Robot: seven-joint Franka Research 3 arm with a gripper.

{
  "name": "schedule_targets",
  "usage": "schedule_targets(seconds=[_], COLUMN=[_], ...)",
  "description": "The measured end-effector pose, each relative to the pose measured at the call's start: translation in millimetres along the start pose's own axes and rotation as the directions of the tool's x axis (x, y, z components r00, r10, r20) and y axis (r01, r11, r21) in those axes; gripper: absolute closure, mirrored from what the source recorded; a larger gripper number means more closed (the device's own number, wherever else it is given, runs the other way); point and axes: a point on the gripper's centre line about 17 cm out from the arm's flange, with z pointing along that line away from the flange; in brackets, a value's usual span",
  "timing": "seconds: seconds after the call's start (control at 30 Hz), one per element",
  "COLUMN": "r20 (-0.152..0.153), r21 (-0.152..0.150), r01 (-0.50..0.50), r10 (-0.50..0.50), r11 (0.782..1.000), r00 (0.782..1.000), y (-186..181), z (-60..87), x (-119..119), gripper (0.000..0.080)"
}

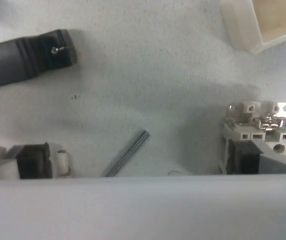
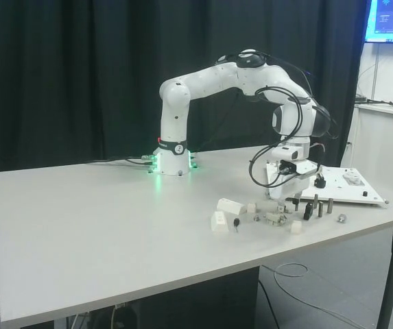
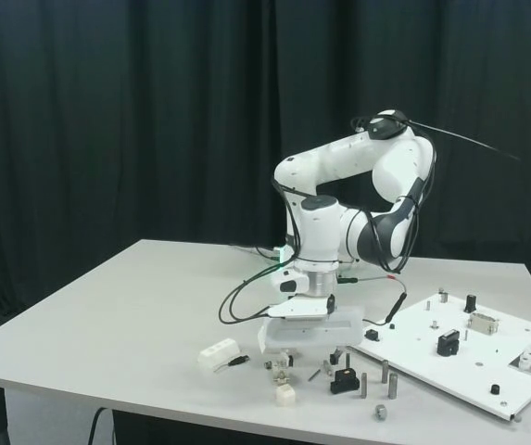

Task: Remove round peg 2.

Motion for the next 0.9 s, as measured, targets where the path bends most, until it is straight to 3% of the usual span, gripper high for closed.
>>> schedule_targets(seconds=[0.53, 0.9], r20=[-0.006, -0.025], r21=[-0.002, -0.015], r01=[-0.010, -0.024], r10=[0.010, 0.024], r11=[1.000, 1.000], r00=[1.000, 0.999], y=[1, 10], z=[-2.9, -18.1], x=[4, 10], gripper=[0.0005, 0.0003])
